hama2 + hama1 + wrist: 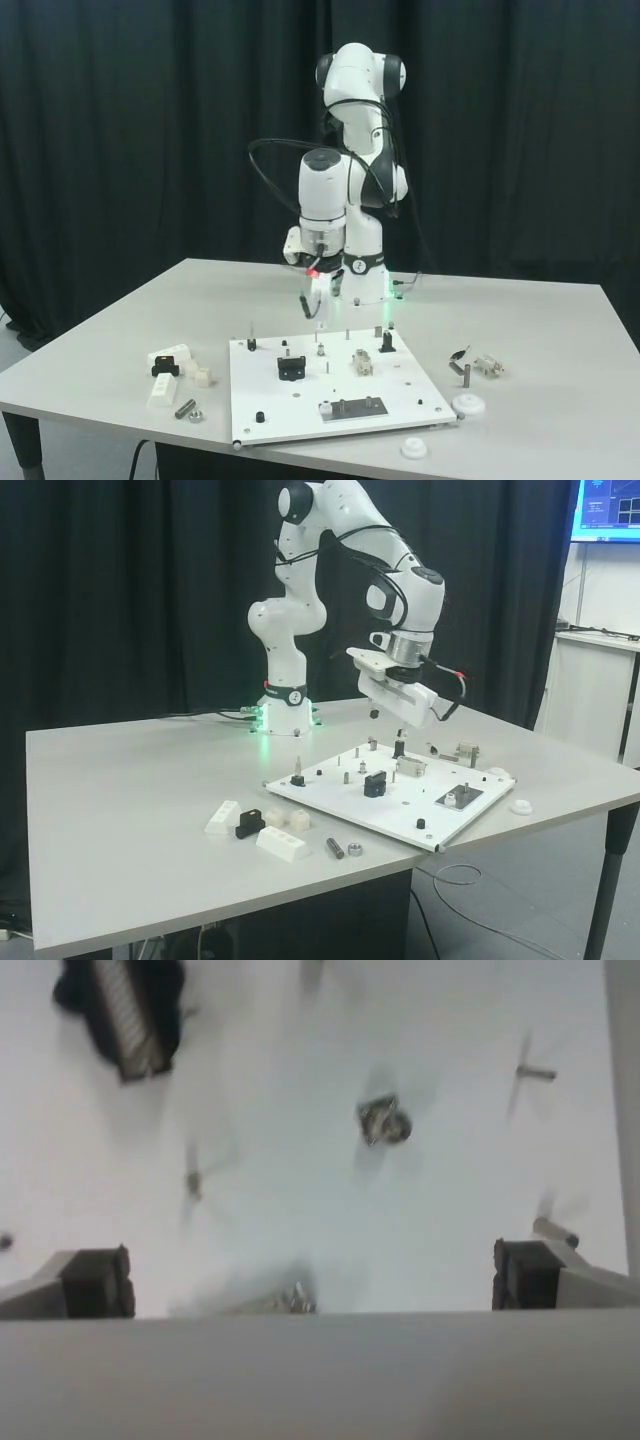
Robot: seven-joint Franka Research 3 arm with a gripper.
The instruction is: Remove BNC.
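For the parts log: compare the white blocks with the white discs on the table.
The white blocks lie off one side of the board; the white discs lie off the opposite side. The blocks are boxy with studs on top; the discs are round and flat. Both are white and rest on the grey table, untouched.

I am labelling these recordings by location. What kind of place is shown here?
Probably a robotics lab or test cell: a white robot arm bolted on a grey table, a white assembly board with small fittings, and black curtains behind.
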